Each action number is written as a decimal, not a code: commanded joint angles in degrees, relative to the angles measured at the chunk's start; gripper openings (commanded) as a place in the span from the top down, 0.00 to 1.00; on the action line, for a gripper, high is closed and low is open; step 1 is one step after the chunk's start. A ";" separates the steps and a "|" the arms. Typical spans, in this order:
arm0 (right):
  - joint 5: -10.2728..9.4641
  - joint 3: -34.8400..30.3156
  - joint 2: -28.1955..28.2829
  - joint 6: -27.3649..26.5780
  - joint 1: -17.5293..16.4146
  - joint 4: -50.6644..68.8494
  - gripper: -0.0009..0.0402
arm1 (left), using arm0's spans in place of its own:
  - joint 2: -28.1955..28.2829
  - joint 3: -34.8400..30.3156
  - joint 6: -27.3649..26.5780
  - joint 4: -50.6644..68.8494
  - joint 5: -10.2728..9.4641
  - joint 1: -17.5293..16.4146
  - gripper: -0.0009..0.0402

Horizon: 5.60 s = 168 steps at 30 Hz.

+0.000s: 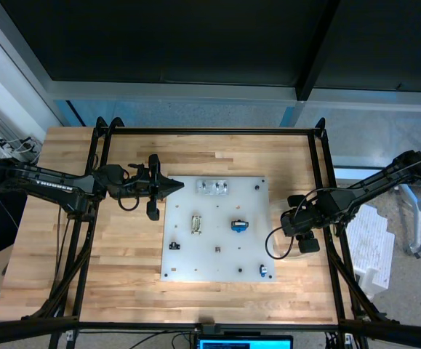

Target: Pick the RJ45 connector and install on taskboard

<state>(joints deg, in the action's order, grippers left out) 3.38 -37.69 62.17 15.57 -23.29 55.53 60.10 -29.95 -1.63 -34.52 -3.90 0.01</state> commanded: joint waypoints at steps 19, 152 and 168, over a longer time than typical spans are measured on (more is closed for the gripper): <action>0.11 -0.04 -0.26 0.15 0.00 -0.04 0.73 | 0.00 0.00 0.00 0.00 0.02 0.00 0.98; 2.64 -36.68 33.77 21.46 -15.72 1.68 0.98 | 0.02 0.00 0.00 0.00 0.02 0.00 0.98; 3.04 -35.82 34.05 21.20 -15.74 0.66 0.98 | 0.02 0.00 0.00 0.00 0.02 0.00 0.98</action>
<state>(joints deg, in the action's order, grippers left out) 6.37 -73.52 96.25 36.75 -39.00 56.12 60.10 -29.93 -1.63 -34.50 -3.90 0.01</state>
